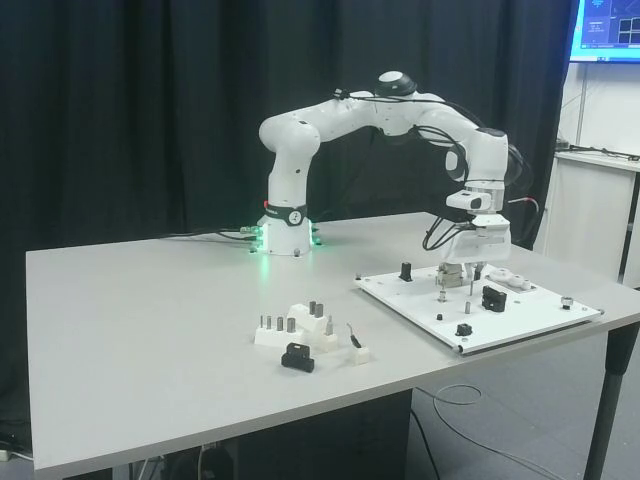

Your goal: Insert square peg 1.

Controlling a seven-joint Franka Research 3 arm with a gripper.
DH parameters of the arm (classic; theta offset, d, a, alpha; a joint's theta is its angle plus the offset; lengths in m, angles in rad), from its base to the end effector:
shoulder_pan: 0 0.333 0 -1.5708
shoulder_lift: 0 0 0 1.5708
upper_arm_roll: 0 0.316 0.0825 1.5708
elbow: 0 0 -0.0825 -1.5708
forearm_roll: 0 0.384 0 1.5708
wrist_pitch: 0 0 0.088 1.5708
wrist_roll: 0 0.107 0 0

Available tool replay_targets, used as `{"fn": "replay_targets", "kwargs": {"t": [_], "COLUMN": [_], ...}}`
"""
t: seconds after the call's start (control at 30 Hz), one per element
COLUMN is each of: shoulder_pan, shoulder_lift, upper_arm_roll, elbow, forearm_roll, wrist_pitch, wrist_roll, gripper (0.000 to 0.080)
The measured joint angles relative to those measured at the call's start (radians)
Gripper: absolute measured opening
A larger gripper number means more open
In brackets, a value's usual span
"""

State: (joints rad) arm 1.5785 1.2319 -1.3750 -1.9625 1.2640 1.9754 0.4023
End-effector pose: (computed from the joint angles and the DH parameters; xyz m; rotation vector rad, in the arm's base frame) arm 0.5507 0.2319 0.2314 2.9049 -1.0524 0.1636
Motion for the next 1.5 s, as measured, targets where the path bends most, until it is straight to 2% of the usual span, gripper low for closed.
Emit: {"fn": "replay_targets", "kwargs": {"t": [0.77,1.5], "shoulder_pan": [0.003,0.003], "shoulder_lift": [-0.001,-0.001], "upper_arm_roll": [0.000,0.000], "elbow": [0.001,0.000], "forearm_roll": [-0.018,-0.017], "wrist_pitch": [-0.003,-0.006], "wrist_roll": [0.002,0.015], "gripper": [0.0030,0.0030]}}
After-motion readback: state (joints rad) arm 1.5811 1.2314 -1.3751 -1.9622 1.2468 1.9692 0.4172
